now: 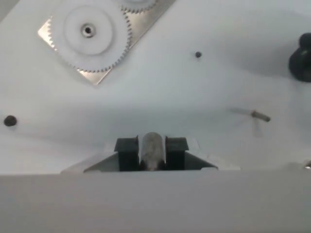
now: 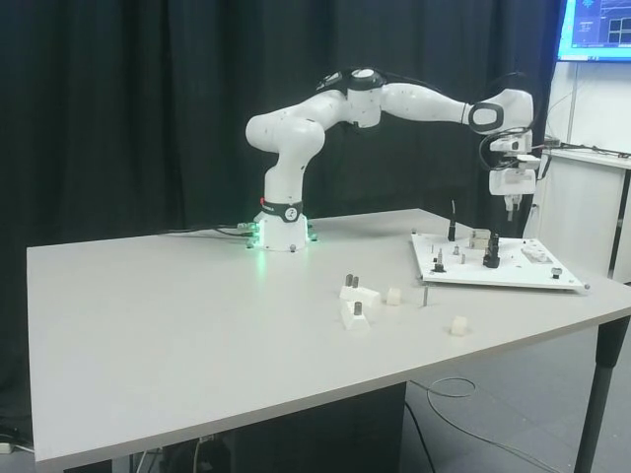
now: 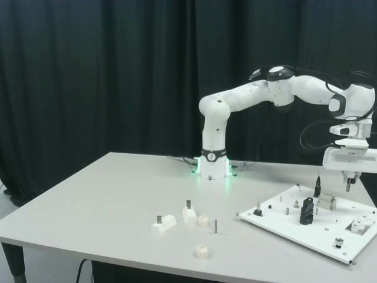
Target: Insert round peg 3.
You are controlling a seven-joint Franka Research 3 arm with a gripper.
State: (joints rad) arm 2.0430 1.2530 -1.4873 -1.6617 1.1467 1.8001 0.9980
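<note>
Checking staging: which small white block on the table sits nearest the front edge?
The lone white block, apart from the other three; those cluster farther back, two of them holding upright pegs.

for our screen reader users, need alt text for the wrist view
The gripper is shut on a grey round peg, held above a white board that carries white gears on a metal plate.

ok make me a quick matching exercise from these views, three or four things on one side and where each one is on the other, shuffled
Things:
1. round peg
2. white gears
3. white board
4. arm's base

Places:
A. bolted on the grey table, lit green
B. lying on the table under the gripper
C. clamped between the gripper's black fingers
D. meshed on a metal plate on the board

Pairs: 1-C, 2-D, 3-B, 4-A
</note>
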